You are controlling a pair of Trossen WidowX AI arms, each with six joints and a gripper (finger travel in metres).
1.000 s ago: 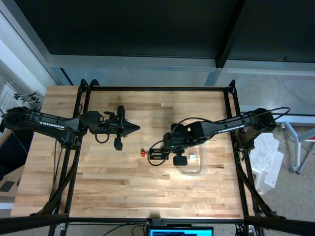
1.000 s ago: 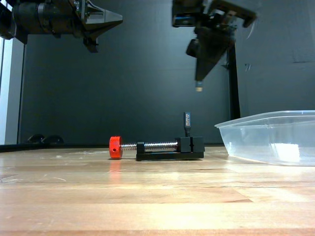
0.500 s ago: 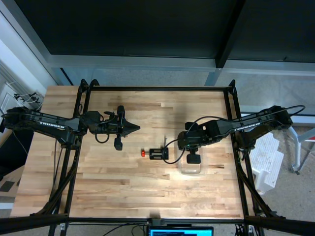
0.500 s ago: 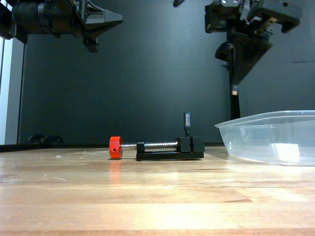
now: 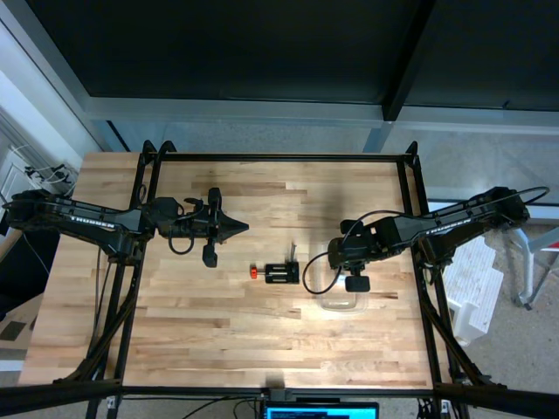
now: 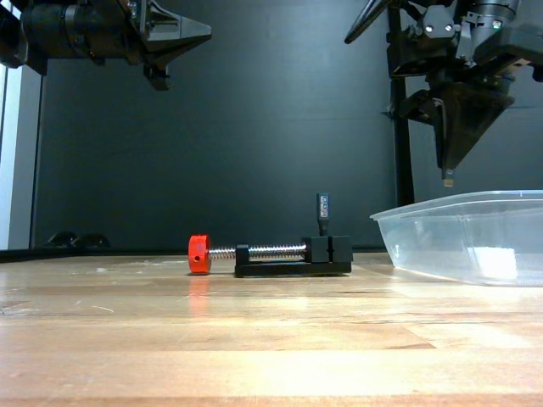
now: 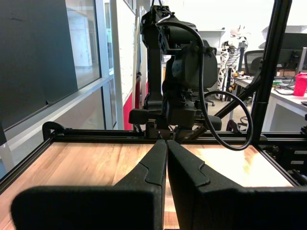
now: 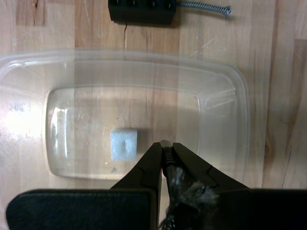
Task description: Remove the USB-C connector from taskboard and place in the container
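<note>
The wooden tabletop point(image 5: 218, 332) carries two things of the task and has one black arm reaching in from each side.

The left arm is raised well above the tabletop on the left. Its end effector point(image 5: 238, 228) points right, its two fingers pressed together with nothing between them. It is well apart from every thing of the task.

The right arm reaches in from the right. Its end effector point(image 6: 447, 170) points straight down over the container point(image 6: 424, 242), a clear shallow plastic tray resting on the tabletop.

The taskboard point(image 6: 288, 254), a black block, lies just left of the container and apart from it. A threaded rod point(image 6: 270, 251) runs left from the block to a red knob point(image 6: 198, 253). A short upright post point(image 6: 322, 208) stands on the block's right part.

A white block point(image 8: 123, 144) lies on the container's floor.

The USB-C connector point(image 8: 166, 152), a thin dark stick, is clamped between the closed fingers of the right end effector, clear of the taskboard. Its pale tip protrudes just below the fingertips. In the low view the tip hangs slightly above the container's rim, touching nothing. In the right wrist view it lies over the container's floor, just beside the white block.
</note>
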